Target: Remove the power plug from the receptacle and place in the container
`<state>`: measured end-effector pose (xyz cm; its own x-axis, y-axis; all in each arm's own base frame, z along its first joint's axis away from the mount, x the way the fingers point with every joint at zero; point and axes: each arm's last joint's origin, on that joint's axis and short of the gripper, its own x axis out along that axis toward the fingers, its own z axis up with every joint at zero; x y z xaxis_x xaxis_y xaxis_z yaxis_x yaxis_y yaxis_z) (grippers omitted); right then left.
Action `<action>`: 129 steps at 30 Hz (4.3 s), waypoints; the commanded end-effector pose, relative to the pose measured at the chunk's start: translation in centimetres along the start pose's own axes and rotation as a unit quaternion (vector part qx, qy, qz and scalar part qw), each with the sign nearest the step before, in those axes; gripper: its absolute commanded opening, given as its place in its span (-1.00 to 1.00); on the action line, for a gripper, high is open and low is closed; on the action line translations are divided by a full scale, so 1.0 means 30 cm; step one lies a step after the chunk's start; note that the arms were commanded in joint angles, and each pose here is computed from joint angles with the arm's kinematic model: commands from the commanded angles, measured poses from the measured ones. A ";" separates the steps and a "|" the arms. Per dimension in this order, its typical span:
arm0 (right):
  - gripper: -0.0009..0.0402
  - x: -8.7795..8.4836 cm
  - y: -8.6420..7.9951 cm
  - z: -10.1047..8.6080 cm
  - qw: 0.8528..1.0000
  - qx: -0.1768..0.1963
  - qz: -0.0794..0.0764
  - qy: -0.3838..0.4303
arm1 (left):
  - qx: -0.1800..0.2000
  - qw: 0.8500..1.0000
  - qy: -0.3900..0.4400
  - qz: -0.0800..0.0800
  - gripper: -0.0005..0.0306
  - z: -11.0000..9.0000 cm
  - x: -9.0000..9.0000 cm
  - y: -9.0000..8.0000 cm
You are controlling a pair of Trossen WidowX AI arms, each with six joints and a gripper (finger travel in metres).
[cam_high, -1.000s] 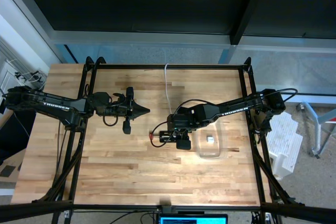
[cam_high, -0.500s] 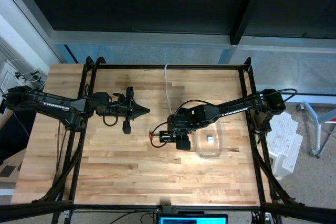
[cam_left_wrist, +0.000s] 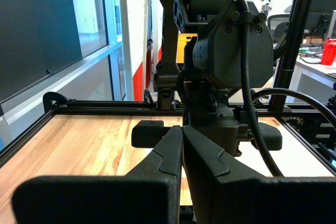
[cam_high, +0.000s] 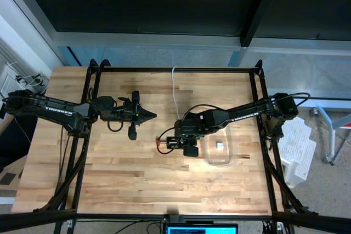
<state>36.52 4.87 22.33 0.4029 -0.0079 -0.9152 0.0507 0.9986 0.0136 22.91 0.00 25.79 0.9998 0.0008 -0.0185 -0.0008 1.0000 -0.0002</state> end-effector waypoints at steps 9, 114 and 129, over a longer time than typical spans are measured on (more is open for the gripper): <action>-0.94 -0.001 0.000 0.000 1.000 -0.001 0.000 0.000 | 0.000 1.000 0.000 0.000 -0.96 0.000 0.000 0.000; -0.19 -0.204 0.011 -0.440 0.997 0.057 0.012 0.047 | 0.000 1.000 0.000 0.000 -0.97 0.000 0.000 0.000; 0.07 -0.267 0.006 -0.412 0.998 0.056 0.025 0.008 | 0.000 1.000 0.000 0.000 -0.96 0.000 0.000 0.000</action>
<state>21.95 5.80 24.39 0.3835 0.0427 -0.9226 0.1386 0.9850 0.1032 22.91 0.00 25.80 0.9998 0.0008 -0.0185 -0.0008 1.0000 -0.0002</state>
